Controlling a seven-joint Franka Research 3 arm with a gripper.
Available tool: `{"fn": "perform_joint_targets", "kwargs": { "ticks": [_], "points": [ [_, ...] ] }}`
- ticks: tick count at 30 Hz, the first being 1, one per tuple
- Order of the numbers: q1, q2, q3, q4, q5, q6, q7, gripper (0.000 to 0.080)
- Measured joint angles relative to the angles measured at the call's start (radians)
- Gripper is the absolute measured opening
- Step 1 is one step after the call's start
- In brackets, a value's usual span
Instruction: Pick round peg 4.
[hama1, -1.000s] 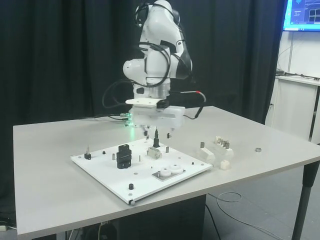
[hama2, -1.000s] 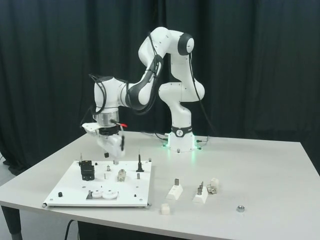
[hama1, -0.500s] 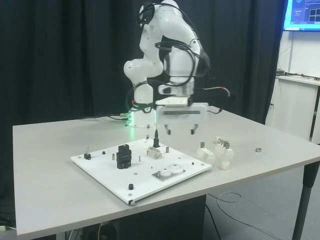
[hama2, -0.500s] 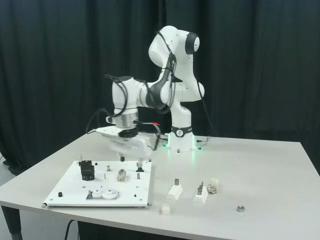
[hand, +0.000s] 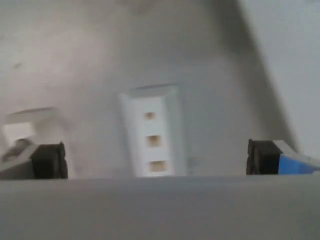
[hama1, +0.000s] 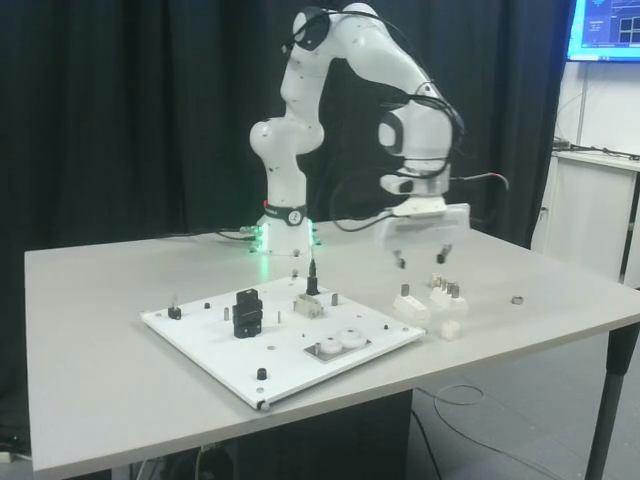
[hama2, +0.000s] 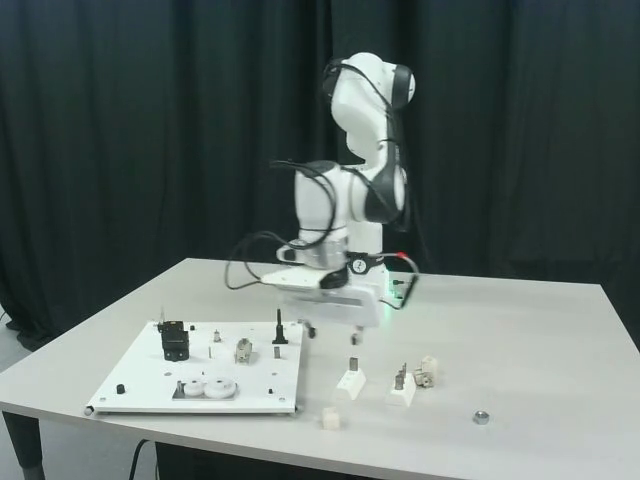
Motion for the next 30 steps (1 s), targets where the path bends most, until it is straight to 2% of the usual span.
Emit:
{"fn": "perform_joint_targets", "kwargs": {
  "ticks": [4, 10, 15, 23, 30],
  "points": [
    [0.044, 0.016, 0.015, 0.000, -0.002, 0.027, 0.057, 0.0800],
    [0.105, 0.054, 0.016, 0.004, -0.006, 0.076, 0.111, 0.0800],
    [0.141, 0.090, 0.016, 0.010, -0.007, 0.095, 0.130, 0.0800],
    [0.175, 0.134, 0.020, 0.019, -0.007, 0.110, 0.182, 0.0800],
    [0.179, 0.162, 0.041, 0.027, -0.007, 0.115, 0.205, 0.0800]
  ]
}}
